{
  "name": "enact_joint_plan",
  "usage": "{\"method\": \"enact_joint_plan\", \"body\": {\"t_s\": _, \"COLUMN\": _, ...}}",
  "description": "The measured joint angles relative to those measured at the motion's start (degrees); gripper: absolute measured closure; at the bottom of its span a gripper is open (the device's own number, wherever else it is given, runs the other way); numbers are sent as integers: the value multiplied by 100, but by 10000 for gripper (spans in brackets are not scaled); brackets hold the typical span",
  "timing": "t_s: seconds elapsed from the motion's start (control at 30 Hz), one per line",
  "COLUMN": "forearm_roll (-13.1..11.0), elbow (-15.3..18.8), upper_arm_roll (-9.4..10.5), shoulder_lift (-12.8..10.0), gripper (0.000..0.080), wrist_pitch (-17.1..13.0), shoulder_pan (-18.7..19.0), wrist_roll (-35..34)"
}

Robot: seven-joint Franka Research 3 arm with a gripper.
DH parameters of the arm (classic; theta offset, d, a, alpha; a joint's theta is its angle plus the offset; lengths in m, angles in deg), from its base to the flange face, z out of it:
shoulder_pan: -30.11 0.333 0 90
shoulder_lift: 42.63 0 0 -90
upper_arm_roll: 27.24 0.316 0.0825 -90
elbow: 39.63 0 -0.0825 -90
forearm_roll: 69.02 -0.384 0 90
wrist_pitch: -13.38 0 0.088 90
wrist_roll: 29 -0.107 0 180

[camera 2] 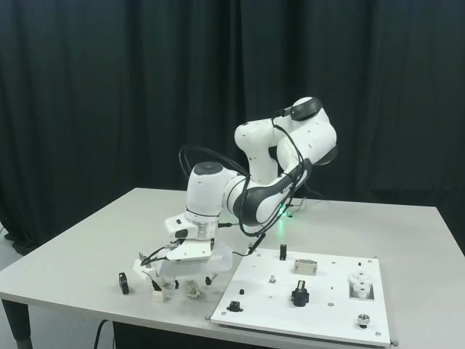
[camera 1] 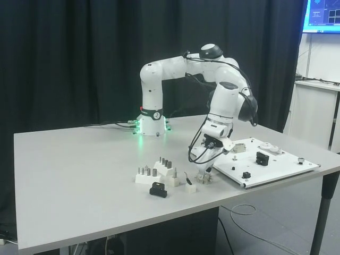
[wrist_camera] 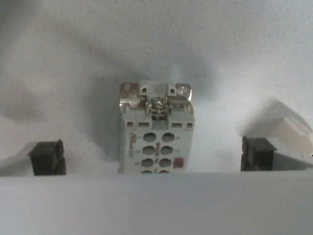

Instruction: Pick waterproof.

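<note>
The waterproof connector point(wrist_camera: 155, 132) is a white block with a metal clamp and screw on one end and rows of round holes on its face. It lies on the grey table, near the front edge and next to the white board, as the first room view shows point(camera 1: 204, 178). My gripper point(wrist_camera: 152, 155) hangs right above it, open. The black fingertips point(wrist_camera: 47, 157) stand wide apart on either side of the connector and do not touch it. The second room view shows the gripper point(camera 2: 190, 266) low over the connector point(camera 2: 192, 290). My hand's body hides the connector's near end in the wrist view.
A white board point(camera 1: 276, 169) carrying small black and metal parts lies just beside the connector. White holders with grey pegs point(camera 1: 159, 169), a small black part point(camera 1: 158, 189) and a small white piece point(camera 1: 190, 187) sit close by. A white block point(wrist_camera: 293, 132) lies beyond one fingertip.
</note>
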Motion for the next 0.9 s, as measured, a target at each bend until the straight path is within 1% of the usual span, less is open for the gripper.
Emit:
{"method": "enact_joint_plan", "body": {"t_s": 0.43, "forearm_roll": -5, "elbow": 0, "upper_arm_roll": 70, "shoulder_lift": -40, "gripper": 3, "wrist_pitch": -68, "shoulder_pan": -35, "wrist_roll": -24}}
{"method": "enact_joint_plan", "body": {"t_s": 0.83, "forearm_roll": -79, "elbow": -1, "upper_arm_roll": 113, "shoulder_lift": -40, "gripper": 3, "wrist_pitch": -74, "shoulder_pan": -69, "wrist_roll": -108}}
{"method": "enact_joint_plan", "body": {"t_s": 0.87, "forearm_roll": -80, "elbow": -1, "upper_arm_roll": 113, "shoulder_lift": -40, "gripper": 128, "wrist_pitch": -74, "shoulder_pan": -70, "wrist_roll": -113}}
{"method": "enact_joint_plan", "body": {"t_s": 0.9, "forearm_roll": -80, "elbow": -2, "upper_arm_roll": 113, "shoulder_lift": -40, "gripper": 128, "wrist_pitch": -74, "shoulder_pan": -70, "wrist_roll": -118}}
